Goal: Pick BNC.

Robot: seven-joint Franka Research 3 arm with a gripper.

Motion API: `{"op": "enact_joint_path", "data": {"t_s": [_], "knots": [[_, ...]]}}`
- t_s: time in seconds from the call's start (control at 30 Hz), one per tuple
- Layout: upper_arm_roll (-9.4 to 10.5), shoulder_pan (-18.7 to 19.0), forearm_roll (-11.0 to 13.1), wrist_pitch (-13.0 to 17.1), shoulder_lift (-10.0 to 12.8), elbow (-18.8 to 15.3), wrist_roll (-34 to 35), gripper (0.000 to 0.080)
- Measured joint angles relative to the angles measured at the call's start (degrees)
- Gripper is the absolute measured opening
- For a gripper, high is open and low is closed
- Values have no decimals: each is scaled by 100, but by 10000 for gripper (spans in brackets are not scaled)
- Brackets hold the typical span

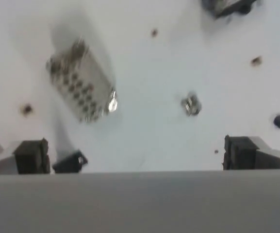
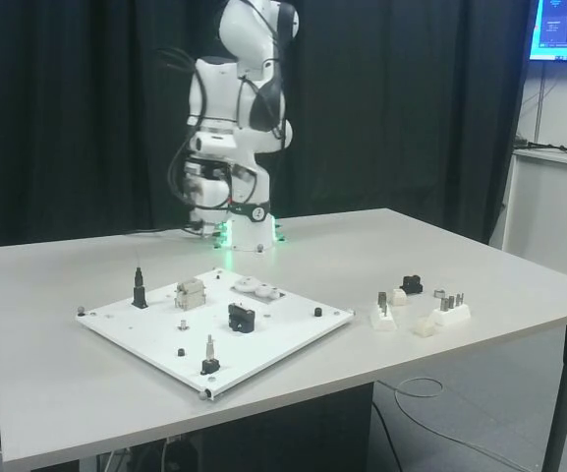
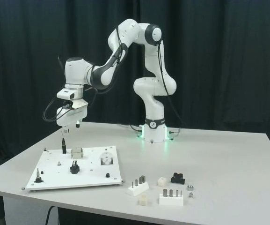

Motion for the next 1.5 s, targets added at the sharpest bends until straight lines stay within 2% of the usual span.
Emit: {"op": "enact_joint_path", "data": {"t_s": [0.13, 0.4, 0.7, 1.03, 1.5], "knots": [[3, 251, -84, -232, -4, 110, 648, 800], [26, 723, -90, -569, -22, 233, 1834, 800], [190, 1159, -90, -839, -68, 244, 3037, 800], [586, 1468, -83, -1077, -81, 223, 4448, 800], [1327, 1707, -82, -1176, -81, 189, 6104, 800]]}}
